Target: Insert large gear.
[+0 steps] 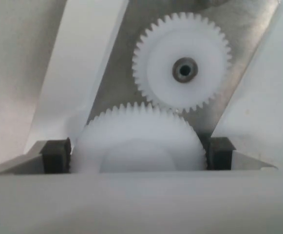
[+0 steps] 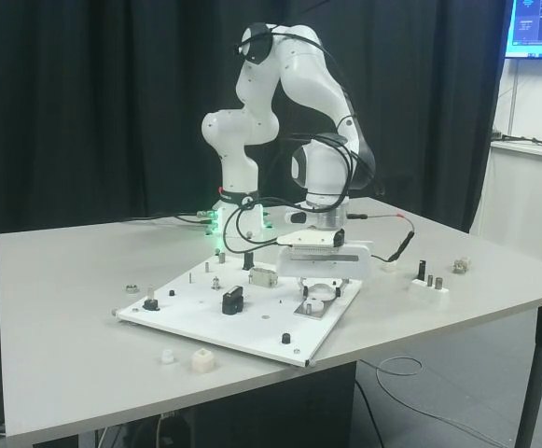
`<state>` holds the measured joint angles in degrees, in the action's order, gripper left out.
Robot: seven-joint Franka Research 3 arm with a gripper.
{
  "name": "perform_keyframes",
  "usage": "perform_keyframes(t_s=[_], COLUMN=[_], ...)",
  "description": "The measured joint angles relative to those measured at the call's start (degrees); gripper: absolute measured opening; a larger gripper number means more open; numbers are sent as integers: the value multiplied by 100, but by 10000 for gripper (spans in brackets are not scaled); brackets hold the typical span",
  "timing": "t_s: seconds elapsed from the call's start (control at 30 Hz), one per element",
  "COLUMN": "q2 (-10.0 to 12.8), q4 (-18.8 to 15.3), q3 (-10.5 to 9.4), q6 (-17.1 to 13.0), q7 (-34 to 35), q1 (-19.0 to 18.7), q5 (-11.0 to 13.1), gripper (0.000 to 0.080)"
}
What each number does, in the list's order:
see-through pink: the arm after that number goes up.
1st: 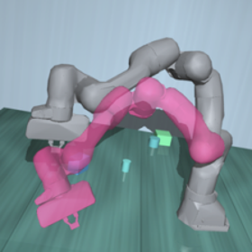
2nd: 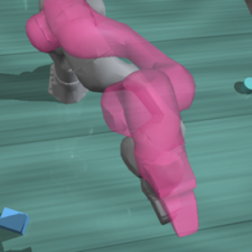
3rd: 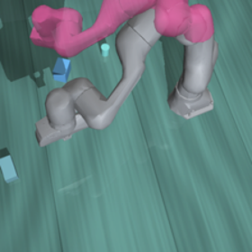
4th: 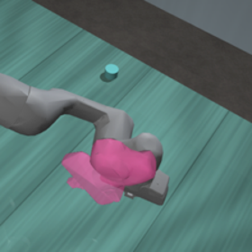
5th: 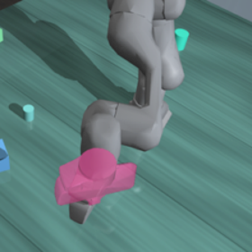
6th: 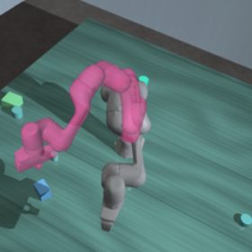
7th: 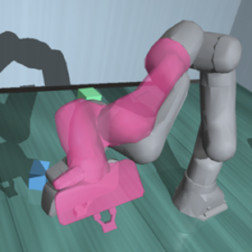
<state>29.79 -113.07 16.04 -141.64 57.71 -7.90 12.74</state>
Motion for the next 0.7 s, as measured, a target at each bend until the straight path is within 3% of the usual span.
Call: perform_keyframes(t_s=[0.7], q2=[-5], q4=[-31], q3=[0], q6=[-66], q7=[182], q1=[-7], q5=[0], gripper=[597])
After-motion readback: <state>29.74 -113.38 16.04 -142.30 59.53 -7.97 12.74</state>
